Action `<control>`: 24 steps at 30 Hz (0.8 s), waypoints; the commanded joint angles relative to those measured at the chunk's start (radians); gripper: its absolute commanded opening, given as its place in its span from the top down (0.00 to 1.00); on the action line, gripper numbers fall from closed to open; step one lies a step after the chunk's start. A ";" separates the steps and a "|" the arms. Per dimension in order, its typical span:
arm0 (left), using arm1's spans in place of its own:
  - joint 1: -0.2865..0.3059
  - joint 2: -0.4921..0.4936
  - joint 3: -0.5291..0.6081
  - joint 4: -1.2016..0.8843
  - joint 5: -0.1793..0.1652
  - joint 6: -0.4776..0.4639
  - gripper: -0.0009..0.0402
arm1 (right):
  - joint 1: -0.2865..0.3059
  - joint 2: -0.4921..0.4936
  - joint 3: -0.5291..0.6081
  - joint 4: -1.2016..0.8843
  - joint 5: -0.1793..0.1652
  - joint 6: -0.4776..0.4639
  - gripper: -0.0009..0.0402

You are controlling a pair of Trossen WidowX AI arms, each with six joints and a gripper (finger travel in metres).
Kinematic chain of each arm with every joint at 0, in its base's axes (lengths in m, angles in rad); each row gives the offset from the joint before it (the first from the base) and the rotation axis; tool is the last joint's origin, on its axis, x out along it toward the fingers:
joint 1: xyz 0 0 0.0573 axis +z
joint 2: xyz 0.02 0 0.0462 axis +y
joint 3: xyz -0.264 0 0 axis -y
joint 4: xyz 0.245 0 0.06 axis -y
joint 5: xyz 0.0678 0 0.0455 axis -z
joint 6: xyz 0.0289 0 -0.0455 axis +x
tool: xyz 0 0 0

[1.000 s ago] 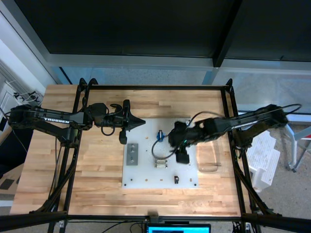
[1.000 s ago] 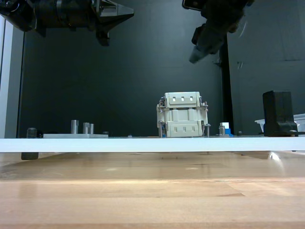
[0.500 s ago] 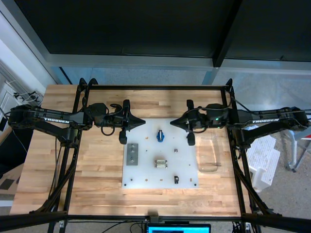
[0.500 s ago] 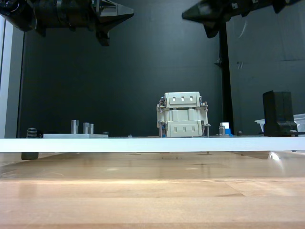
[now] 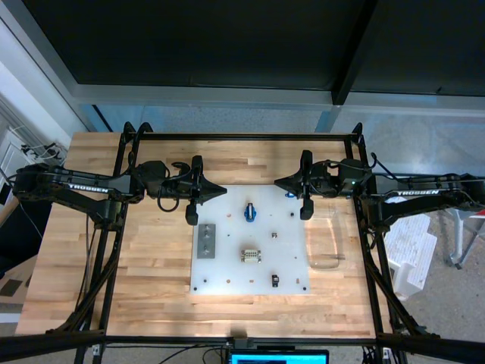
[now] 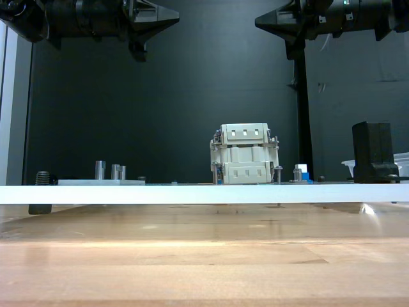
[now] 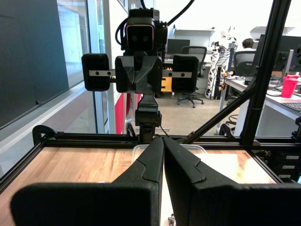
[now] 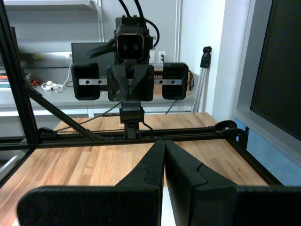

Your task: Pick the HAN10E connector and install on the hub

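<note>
The grey-beige HAN10E connector [image 6: 243, 133] sits stacked on the hub [image 6: 246, 171] near the middle of the white board; from above the stack shows as one small block, the connector [image 5: 251, 256] on top. My left gripper [image 5: 225, 189] hangs high over the board's back left edge, shut and holding nothing; its fingertips [image 7: 160, 146] press together. My right gripper [image 5: 276, 183] hangs high over the board's back right part, also shut and holding nothing, with its fingertips [image 8: 162, 148] touching. The two grippers point at each other, well above and behind the connector.
The white board [image 5: 227, 282] also carries a blue upright connector [image 5: 249, 211], a grey metal block [image 5: 206, 241] with two holes and a small black part [image 5: 276, 280]. A clear container [image 5: 326, 244] lies just right of the board. A black frame surrounds the wooden table.
My right arm has lifted away from above the connector and drawn back to the right, ending level and high. The connector stays on the hub. The left arm has not moved.
</note>
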 commanded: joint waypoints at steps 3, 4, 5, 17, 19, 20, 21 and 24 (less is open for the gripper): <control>0.000 0.000 0.000 0.000 0.000 0.000 0.98 | 0.003 0.001 -0.030 0.054 -0.018 0.022 0.98; 0.000 0.000 0.000 0.000 0.000 0.000 0.98 | 0.003 0.001 -0.030 0.054 -0.018 0.022 0.98; 0.000 0.000 0.000 0.000 0.000 0.000 0.98 | 0.005 0.001 -0.030 0.055 -0.019 0.022 0.98; 0.000 0.000 0.000 0.000 0.000 0.000 0.98 | 0.007 0.001 -0.030 0.057 -0.023 0.051 0.98; 0.000 0.000 0.000 0.000 0.000 0.000 0.98 | 0.007 0.001 -0.030 0.057 -0.023 0.051 0.98; 0.000 0.000 0.000 0.000 0.000 0.000 0.98 | 0.007 0.001 -0.030 0.057 -0.023 0.048 0.98; 0.000 0.000 0.000 0.000 0.000 0.000 0.98 | 0.007 0.001 -0.030 0.059 -0.023 0.048 0.98; 0.000 0.000 0.000 0.000 0.000 0.000 0.98 | 0.007 0.001 -0.030 0.061 -0.023 0.049 0.98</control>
